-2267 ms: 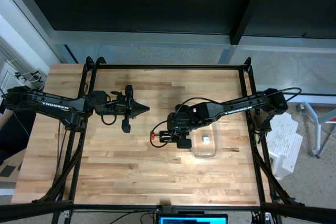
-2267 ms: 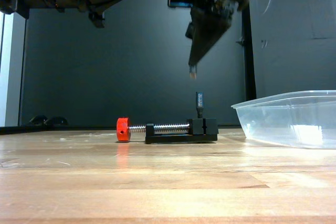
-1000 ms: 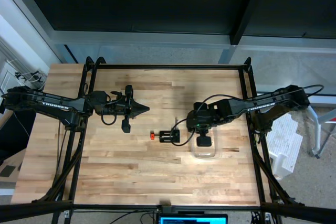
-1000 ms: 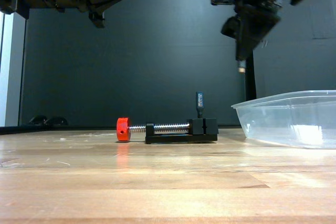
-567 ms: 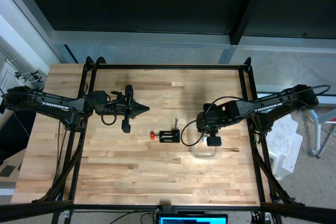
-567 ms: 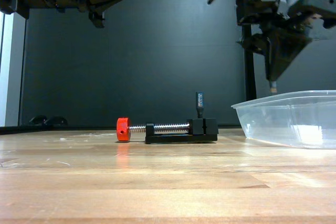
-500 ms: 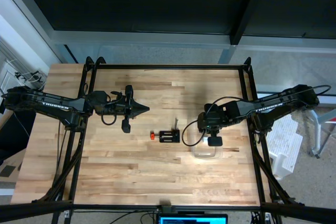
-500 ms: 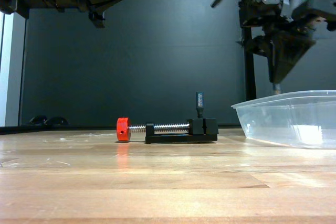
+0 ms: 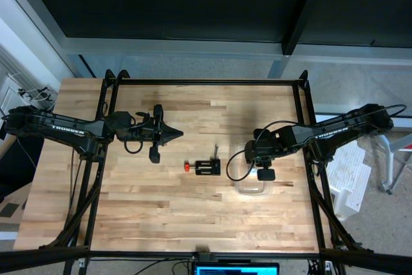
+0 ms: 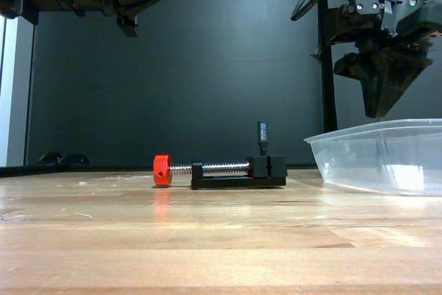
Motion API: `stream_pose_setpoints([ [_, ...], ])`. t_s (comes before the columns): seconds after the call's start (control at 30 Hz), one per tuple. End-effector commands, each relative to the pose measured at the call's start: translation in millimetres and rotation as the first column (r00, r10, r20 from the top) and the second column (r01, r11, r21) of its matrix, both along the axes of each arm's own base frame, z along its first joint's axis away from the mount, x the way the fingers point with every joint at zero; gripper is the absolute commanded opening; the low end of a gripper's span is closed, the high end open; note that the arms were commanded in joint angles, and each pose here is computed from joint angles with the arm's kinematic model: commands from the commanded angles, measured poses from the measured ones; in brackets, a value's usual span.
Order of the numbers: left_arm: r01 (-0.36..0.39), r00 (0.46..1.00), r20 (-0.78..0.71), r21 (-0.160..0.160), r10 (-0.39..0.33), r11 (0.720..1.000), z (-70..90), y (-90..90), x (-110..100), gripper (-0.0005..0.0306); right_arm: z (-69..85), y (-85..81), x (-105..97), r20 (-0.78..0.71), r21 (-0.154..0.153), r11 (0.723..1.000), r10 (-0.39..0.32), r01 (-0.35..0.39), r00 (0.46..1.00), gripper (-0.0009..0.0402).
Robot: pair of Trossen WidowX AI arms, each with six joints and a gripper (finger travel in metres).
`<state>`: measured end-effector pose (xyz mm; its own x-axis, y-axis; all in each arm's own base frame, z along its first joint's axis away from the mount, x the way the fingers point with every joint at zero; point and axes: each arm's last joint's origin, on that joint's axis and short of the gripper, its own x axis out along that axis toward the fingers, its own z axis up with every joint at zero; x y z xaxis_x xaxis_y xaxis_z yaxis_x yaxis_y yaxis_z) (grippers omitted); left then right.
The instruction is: Remove the USB-C connector from taskboard and place in the container
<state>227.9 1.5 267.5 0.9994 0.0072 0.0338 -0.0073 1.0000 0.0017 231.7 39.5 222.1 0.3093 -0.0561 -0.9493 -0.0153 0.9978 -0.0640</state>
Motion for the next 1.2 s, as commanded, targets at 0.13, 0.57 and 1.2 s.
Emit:
stream_pose_setpoints([
  [0.13, 0.000, 1.000, 0.000, 0.000, 0.000, 1.000, 0.1, 0.0, 0.1, 0.0000, 0.9, 1.2, 0.4, 0.005, 0.005, 1.000, -0.012, 0.012, 1.000, 0.0132],
  [0.57, 0.000, 1.000, 0.000, 0.000, 0.000, 1.000, 0.1, 0.0, 0.1, 0.0000, 17.2, 6.0, 4.2, 0.030, 0.025, 0.999, -0.037, 0.036, 0.999, 0.0178],
  [1.2, 0.000, 1.000, 0.000, 0.000, 0.000, 1.000, 0.1, 0.0, 0.1, 0.0000, 60.2, -13.0, 3.6, 0.389, 0.085, 0.996, -0.037, 0.004, 0.921, 0.0014],
])
